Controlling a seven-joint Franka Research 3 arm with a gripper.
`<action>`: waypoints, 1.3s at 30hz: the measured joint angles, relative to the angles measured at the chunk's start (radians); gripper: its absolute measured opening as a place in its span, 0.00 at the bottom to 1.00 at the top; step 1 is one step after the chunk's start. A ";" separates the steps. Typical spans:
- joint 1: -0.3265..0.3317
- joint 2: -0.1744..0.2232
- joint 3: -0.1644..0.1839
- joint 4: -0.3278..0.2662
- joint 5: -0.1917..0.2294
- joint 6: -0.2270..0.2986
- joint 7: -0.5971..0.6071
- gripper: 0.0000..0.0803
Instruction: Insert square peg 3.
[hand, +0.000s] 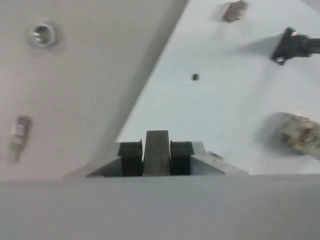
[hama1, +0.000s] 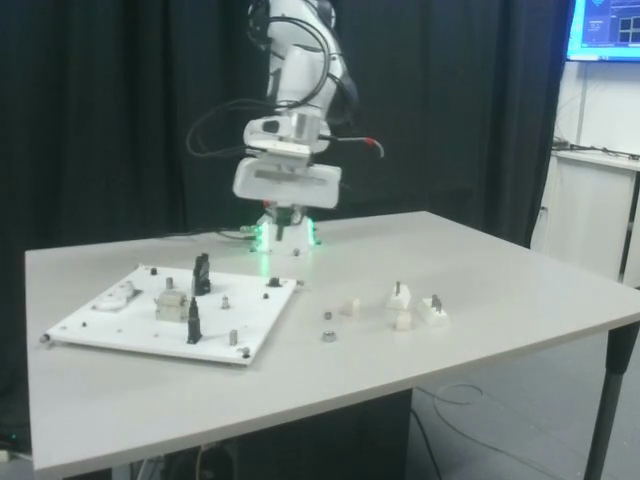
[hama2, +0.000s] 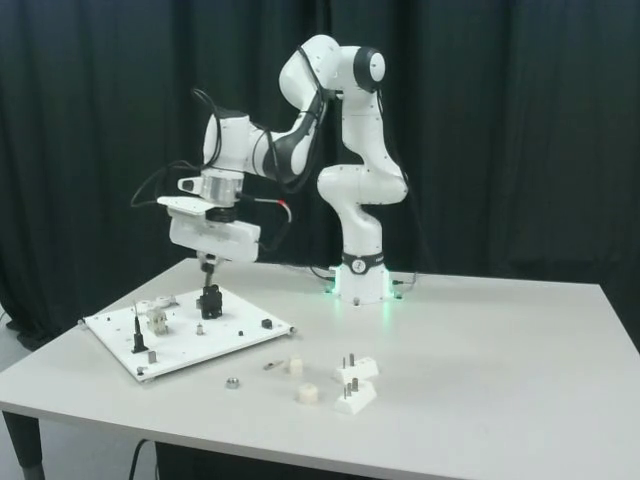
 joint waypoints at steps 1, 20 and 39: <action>-0.005 0.000 -0.003 0.004 0.000 -0.001 -0.017 0.14; -0.076 0.045 -0.101 0.111 -0.006 -0.002 -0.323 0.14; -0.143 0.206 -0.173 0.254 0.156 0.017 -0.867 0.14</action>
